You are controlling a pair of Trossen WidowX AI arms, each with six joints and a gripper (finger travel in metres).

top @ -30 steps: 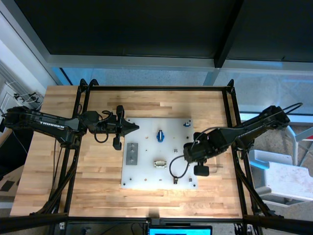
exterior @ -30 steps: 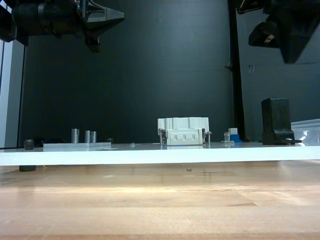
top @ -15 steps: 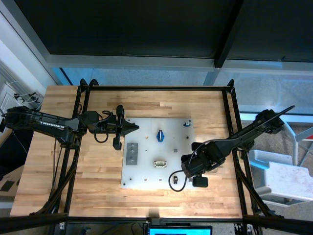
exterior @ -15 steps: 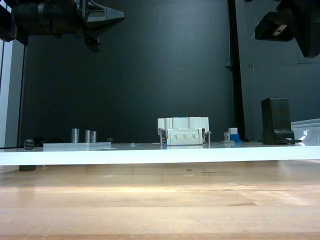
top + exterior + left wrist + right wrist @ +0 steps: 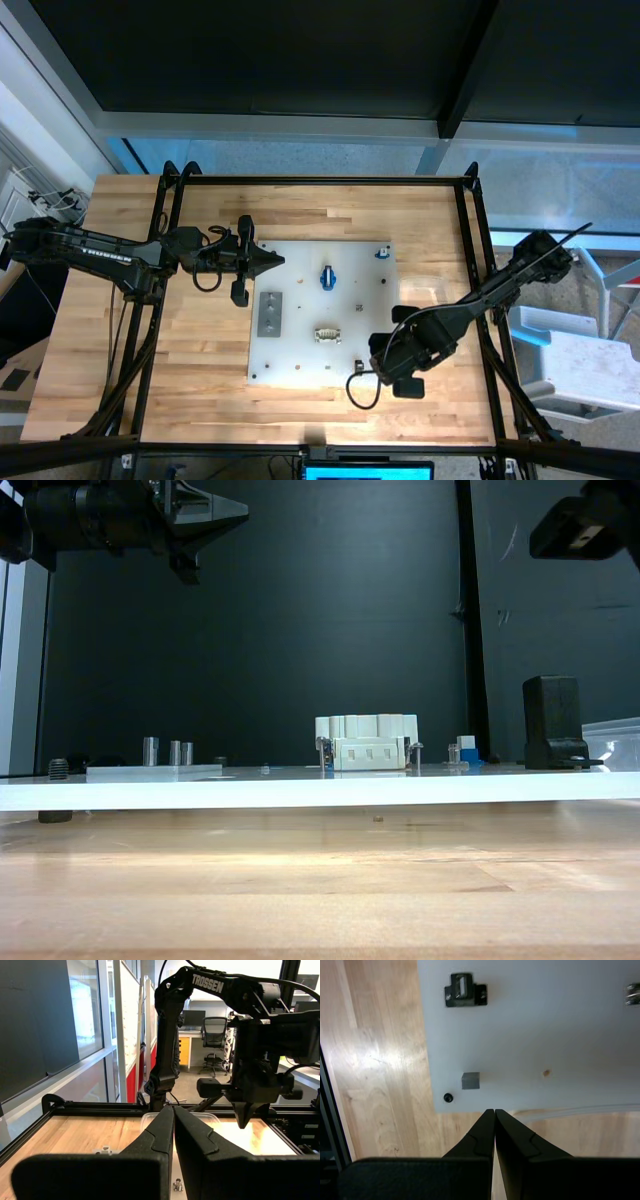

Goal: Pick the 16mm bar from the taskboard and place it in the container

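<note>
The right gripper (image 5: 494,1110) hangs high above the near right corner of the taskboard (image 5: 300,350), pointing straight down. Its 2 fingers are pressed together with nothing between them. Under its camera a small grey square piece, probably the 16mm bar (image 5: 470,1080) seen end-on, sits on the white board close to that corner. It lies between a black fitting (image 5: 465,991) and 1 black screw (image 5: 448,1097) (the screw is the nearer of the 2). The fingertips line up over the board's edge, near the bar in plan but well above it. The container (image 5: 612,742) stands just off the board's right edge, its clear rim faint. The left gripper (image 5: 274,260) hovers high over the board's far left part, held level, fingers closed flat against each other and empty. On the board's left side a grey block (image 5: 270,313) carries 3 short pegs (image 5: 175,752).
</note>
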